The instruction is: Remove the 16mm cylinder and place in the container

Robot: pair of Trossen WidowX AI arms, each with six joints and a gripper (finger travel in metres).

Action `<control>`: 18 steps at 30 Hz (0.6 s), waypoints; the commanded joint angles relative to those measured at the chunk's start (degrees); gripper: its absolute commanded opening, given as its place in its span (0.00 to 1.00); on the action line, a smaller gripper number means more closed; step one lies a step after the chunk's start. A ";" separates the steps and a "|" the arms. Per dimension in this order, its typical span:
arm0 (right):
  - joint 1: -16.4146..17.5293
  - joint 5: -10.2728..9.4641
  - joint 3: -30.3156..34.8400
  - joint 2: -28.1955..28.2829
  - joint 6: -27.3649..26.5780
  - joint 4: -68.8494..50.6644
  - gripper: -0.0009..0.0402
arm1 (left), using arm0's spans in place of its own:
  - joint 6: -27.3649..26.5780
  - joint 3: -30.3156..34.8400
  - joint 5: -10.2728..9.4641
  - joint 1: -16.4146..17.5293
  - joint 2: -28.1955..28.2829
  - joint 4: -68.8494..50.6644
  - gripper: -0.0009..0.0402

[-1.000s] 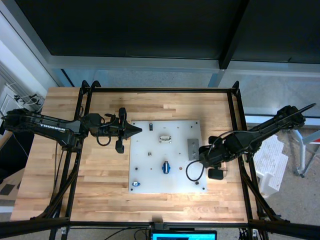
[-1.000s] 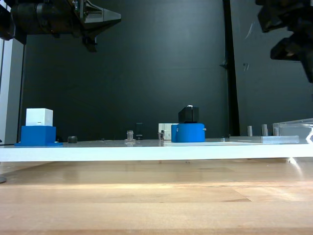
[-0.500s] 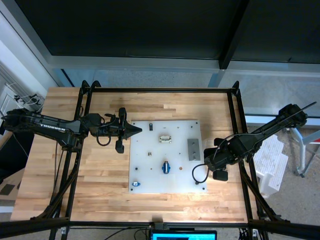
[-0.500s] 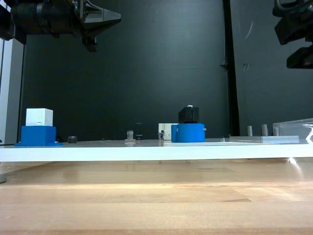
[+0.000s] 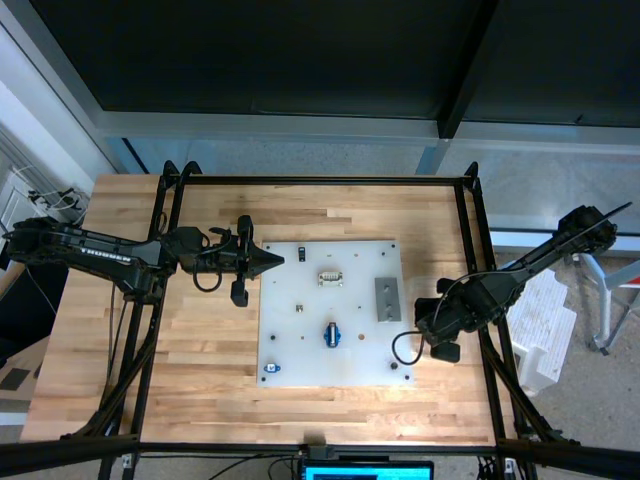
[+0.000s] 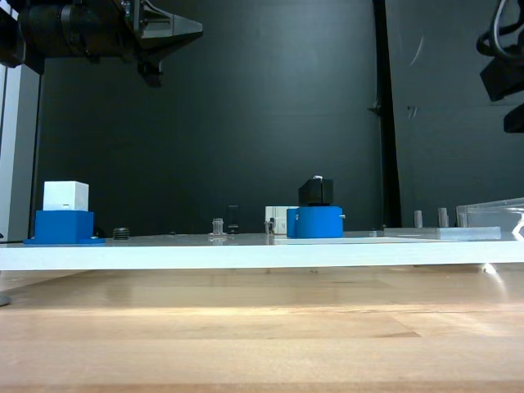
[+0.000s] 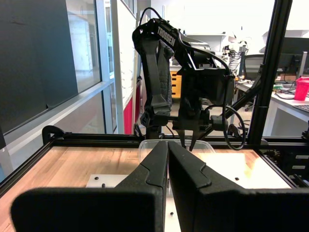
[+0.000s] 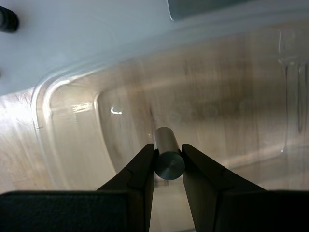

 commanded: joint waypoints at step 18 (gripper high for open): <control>1.95 -0.02 -6.73 -5.92 3.45 1.25 0.03 | 0.00 0.02 0.02 0.02 0.00 -0.02 0.02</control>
